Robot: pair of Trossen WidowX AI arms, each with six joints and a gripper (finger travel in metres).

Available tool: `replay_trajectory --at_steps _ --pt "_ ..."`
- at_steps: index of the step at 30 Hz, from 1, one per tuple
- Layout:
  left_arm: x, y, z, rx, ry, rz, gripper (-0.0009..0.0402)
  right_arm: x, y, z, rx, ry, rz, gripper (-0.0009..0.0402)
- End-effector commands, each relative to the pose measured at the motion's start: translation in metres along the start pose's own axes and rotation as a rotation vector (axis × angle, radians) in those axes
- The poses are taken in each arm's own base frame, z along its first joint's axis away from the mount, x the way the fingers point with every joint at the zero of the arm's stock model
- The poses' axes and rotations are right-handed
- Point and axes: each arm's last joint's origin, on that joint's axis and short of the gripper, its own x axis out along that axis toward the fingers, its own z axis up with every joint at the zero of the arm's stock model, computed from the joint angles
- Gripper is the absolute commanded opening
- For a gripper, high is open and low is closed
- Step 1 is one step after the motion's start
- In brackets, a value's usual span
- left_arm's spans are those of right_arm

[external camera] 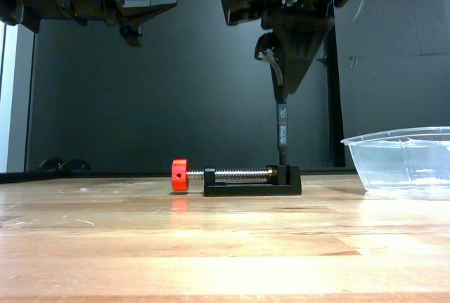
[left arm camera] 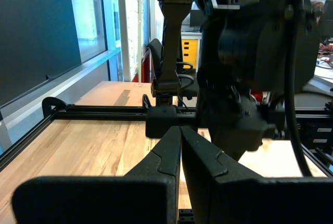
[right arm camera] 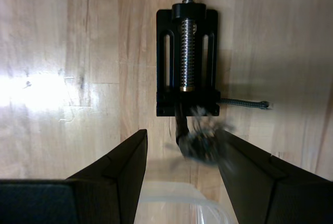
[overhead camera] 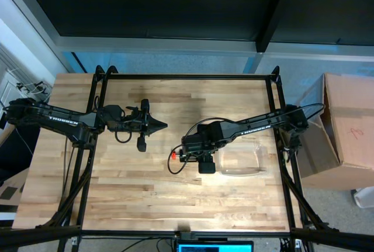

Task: Remove the USB-C connector from the USB-C receptacle and place in the container

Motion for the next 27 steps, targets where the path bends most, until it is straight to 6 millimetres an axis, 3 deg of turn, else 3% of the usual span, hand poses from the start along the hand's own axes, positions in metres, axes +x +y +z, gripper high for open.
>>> replay_trajectory --at_steps 1,17,27 --pt "0.0 0.0 0.0 0.0 0.0 0.0 0.0 0.007 0.001 0.002 -0.012 0.002 0.0 0.0173" --pt "0.0 0.0 0.0 0.0 0.0 0.0 0.0 0.022 0.001 -0.003 -0.019 0.01 -0.001 0.007" --pt "0.0 0.0 0.0 0.0 0.0 0.0 0.0 0.021 0.001 -0.002 -0.02 -0.006 0.001 -0.0003"
